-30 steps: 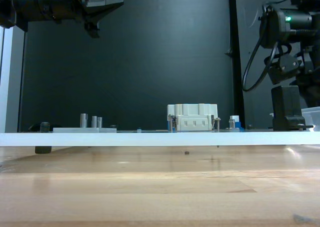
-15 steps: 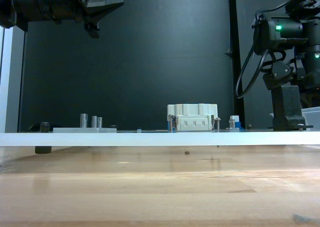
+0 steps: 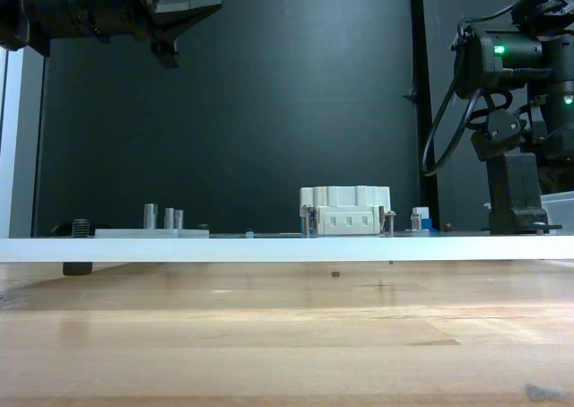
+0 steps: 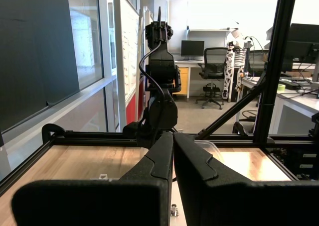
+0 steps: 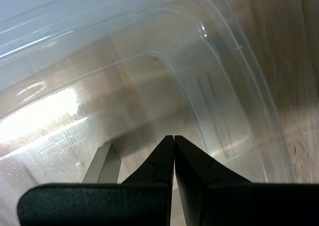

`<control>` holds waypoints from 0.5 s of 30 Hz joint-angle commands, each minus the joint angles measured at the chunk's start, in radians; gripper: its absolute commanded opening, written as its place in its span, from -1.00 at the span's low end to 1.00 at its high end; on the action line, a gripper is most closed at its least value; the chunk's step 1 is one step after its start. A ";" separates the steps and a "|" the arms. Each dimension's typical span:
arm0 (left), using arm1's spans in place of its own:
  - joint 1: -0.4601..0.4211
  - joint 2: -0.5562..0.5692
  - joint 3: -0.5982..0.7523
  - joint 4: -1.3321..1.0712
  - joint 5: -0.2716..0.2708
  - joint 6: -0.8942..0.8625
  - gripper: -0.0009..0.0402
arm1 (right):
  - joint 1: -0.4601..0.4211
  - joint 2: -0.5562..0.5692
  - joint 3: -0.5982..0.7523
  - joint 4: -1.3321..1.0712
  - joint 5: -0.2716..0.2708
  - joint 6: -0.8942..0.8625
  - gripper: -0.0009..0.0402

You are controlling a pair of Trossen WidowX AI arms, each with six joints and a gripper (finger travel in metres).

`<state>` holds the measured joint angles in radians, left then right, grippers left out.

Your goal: Pick the 16mm bar and place in it's hole on the taskboard

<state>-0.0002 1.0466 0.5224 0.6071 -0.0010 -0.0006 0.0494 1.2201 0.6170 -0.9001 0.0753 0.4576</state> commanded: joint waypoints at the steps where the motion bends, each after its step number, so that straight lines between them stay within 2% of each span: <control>1: 0.000 0.000 0.000 0.000 0.000 0.000 -0.96 | 0.001 0.000 0.000 0.001 0.002 -0.001 -0.96; 5: 0.000 0.000 0.000 0.000 0.000 0.000 -0.96 | 0.001 -0.001 0.015 -0.013 0.001 -0.002 -0.96; 15: 0.000 0.000 0.000 0.000 0.000 0.000 -0.96 | 0.016 -0.029 0.150 -0.152 -0.002 -0.060 -0.96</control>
<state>-0.0002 1.0466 0.5224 0.6075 -0.0006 -0.0006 0.0578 1.1954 0.7570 -1.0420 0.0761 0.4152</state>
